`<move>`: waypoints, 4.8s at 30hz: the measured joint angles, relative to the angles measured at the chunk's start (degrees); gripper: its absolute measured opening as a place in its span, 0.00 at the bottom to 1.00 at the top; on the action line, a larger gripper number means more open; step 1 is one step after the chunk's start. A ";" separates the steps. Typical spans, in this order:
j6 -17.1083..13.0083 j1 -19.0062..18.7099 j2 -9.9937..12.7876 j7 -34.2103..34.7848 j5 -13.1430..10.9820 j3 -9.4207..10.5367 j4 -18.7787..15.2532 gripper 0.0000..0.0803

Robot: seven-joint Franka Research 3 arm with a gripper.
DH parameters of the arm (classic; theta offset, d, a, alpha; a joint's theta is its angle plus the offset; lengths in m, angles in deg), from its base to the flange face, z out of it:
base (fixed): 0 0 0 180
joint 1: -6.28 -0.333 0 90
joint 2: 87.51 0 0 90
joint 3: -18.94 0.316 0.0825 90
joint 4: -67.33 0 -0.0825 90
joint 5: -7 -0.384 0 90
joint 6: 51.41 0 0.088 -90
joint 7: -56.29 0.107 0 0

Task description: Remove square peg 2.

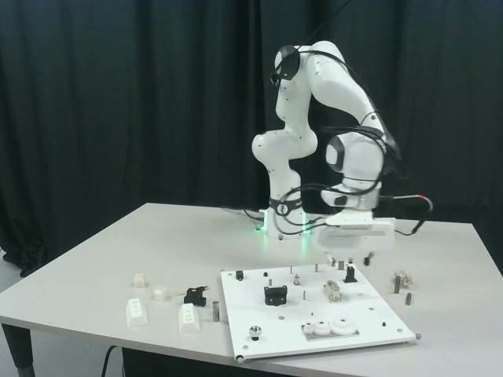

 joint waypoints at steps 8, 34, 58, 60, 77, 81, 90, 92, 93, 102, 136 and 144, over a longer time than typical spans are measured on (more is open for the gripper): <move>1.18 3.57 -0.05 -7.44 0.52 -3.74 0.16 1.00; -0.65 19.56 0.27 -24.87 -0.35 -2.26 -4.61 1.00; -10.49 20.88 0.38 -26.16 -2.10 0.55 -13.24 1.00; -10.76 20.88 0.37 -26.16 -2.13 0.74 -13.57 1.00; -15.00 20.90 0.37 -26.15 -2.48 2.00 -16.47 1.00; -15.49 20.91 0.37 -26.11 -3.21 2.16 -16.77 1.00; -16.72 20.91 0.37 -26.11 -4.14 2.23 -17.14 0.81; -16.97 20.92 0.38 -26.11 -4.31 2.23 -17.17 0.40; -17.08 20.96 0.38 -26.11 -4.35 2.21 -17.17 0.40; -18.22 22.27 0.44 -26.11 -4.70 2.42 -17.17 0.10; -14.93 22.39 -2.76 -26.24 -5.69 2.03 -17.04 0.09; -13.26 22.38 -4.75 -26.47 -5.45 1.88 -16.85 0.09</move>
